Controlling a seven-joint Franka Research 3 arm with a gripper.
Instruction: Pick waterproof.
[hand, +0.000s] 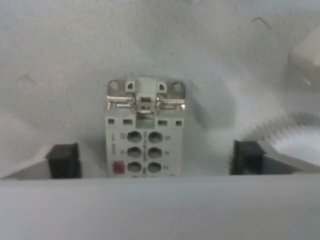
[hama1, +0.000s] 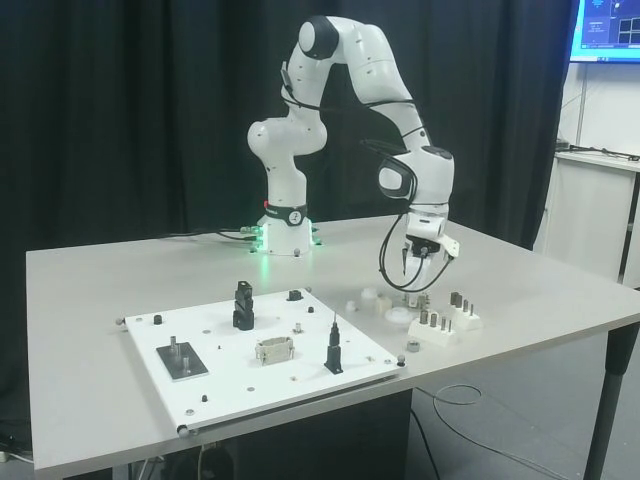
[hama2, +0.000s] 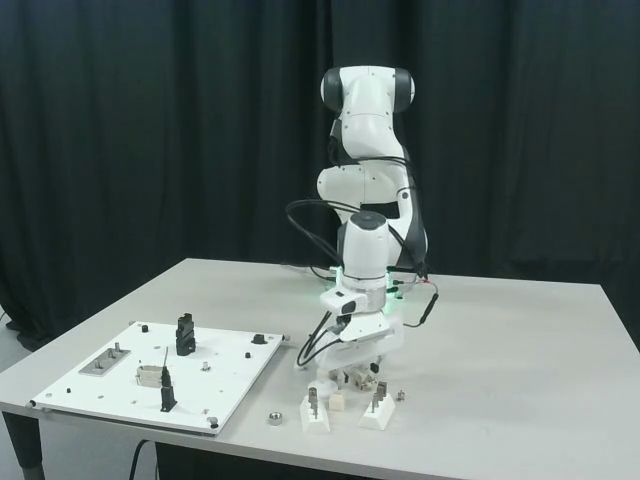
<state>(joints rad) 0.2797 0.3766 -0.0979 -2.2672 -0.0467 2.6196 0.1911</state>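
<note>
My fingers (hand: 150, 160) hang spread apart above the grey tabletop (hand: 65, 55), holding nothing. The waterproof connector (hand: 145, 132), white with six round sockets and a metal clip, lies flat between my two black fingertips (hand: 64, 161), touching neither. A white gear (hand: 295, 142) sits just beside it.

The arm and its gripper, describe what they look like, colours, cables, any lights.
The arm is white, built of rounded links with black bands at the joints. Black cables loop alongside it down to the wrist. A green light glows at its base on the grey table. The gripper has two black fingertips, seen in the wrist view.
</note>
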